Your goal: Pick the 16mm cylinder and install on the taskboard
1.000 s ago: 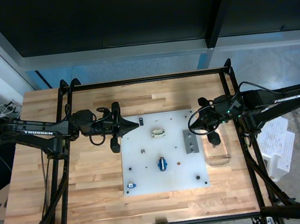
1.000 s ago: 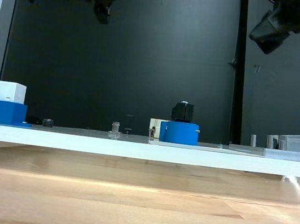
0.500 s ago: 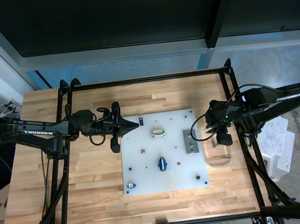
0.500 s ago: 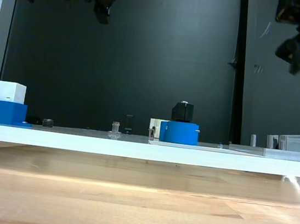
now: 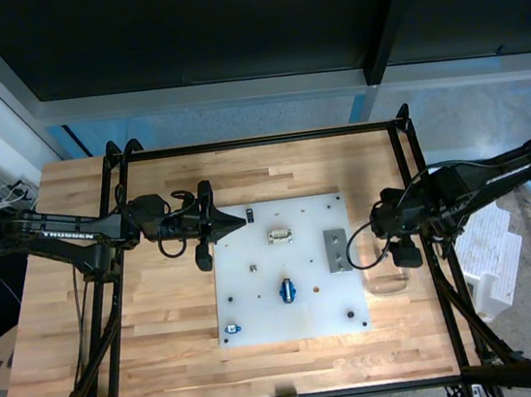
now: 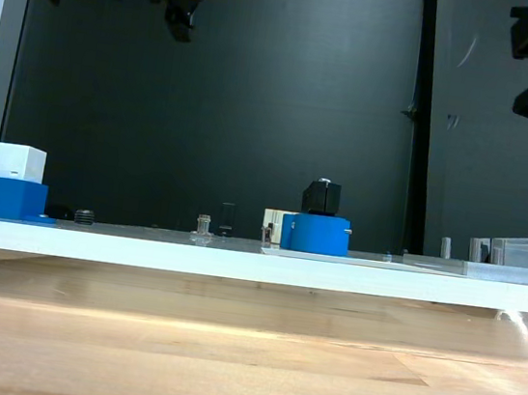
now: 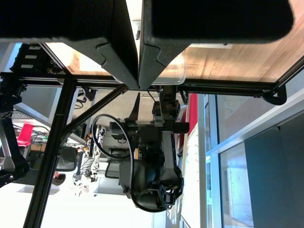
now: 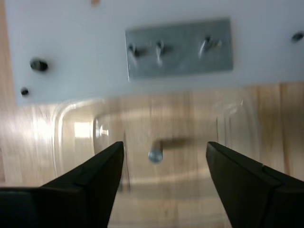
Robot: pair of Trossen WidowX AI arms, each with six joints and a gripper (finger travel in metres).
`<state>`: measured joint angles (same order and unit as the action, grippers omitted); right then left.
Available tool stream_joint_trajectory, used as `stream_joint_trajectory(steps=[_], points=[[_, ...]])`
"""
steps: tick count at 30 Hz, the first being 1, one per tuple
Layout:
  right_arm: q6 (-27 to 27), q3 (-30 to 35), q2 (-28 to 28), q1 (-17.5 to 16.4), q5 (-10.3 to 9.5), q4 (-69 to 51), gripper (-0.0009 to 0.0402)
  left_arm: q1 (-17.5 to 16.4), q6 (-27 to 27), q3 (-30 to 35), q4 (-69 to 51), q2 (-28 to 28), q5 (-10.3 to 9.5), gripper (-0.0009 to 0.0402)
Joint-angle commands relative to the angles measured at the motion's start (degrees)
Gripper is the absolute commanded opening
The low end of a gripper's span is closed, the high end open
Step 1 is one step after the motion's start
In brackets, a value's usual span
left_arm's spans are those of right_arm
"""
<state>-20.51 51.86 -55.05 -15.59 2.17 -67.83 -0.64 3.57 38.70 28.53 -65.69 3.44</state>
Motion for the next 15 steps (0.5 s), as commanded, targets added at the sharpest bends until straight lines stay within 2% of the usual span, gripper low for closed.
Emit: stream_joint_trajectory(steps=[1, 6, 9, 15], points=[[-1.6, -0.2, -1.2, -0.9, 0.24, -1.6, 0.0275, 0.0, 0.0, 0.0, 0.0, 0.0, 0.00, 0.0000], [-3.2, -0.9, -4.1, -1.6, 0.44, -2.4, 0.0294, 0.0, 0.0, 0.0, 0.0, 0.0, 0.00, 0.0000], [-3.2, -1.6, -6.4, -2.9, 2.73, -2.2, 0.0296, 0.0, 0.0, 0.0, 0.0, 0.0, 0.00, 0.0000], [-3.3, -3.8, -7.8, -5.6, 2.86, 0.3, 0.0295, 0.0, 0.0, 0.0, 0.0, 0.0, 0.00, 0.0000]])
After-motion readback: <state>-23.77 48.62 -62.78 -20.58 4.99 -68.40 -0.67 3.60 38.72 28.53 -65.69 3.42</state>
